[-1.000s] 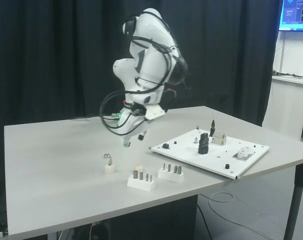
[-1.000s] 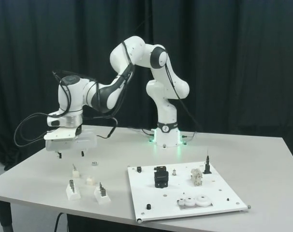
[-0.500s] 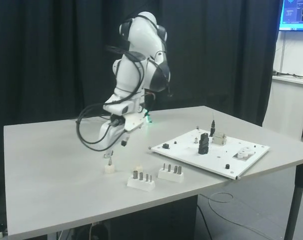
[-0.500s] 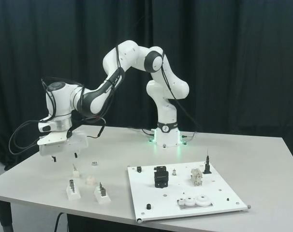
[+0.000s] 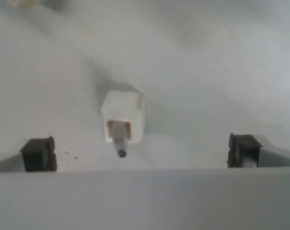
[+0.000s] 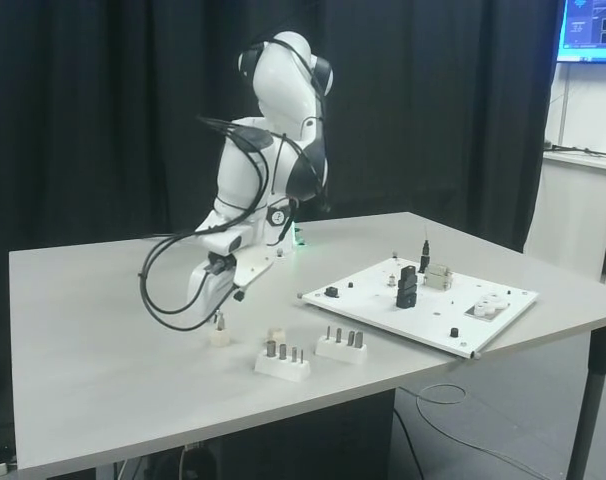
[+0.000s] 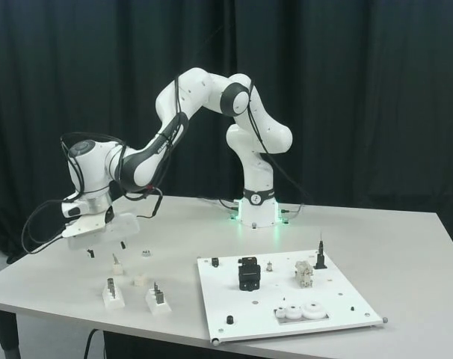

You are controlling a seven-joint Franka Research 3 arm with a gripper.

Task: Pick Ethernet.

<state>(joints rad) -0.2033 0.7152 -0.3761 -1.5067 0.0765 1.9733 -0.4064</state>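
A small white holder (image 5: 123, 117) with a grey metal-tipped plug standing in it sits on the grey table, also seen in the first room view (image 6: 219, 334) and the second room view (image 7: 116, 265). My gripper (image 5: 140, 152) hovers just above it, open, with the black fingertips (image 5: 38, 154) wide apart on either side. In the first room view the gripper (image 6: 221, 302) is slightly above the holder. The second room view shows the gripper (image 7: 107, 250) tilted, with nothing held between its fingers.
Close to the holder are a small white block (image 6: 277, 333) and two white racks with grey pegs (image 6: 283, 362) (image 6: 341, 346). A white board (image 6: 503, 322) carrying black and grey parts lies toward the table's other end. A small nut (image 7: 146, 253) lies by the holder.
The arm has swung away from the white board and come down, bringing the open gripper over the small white holder.
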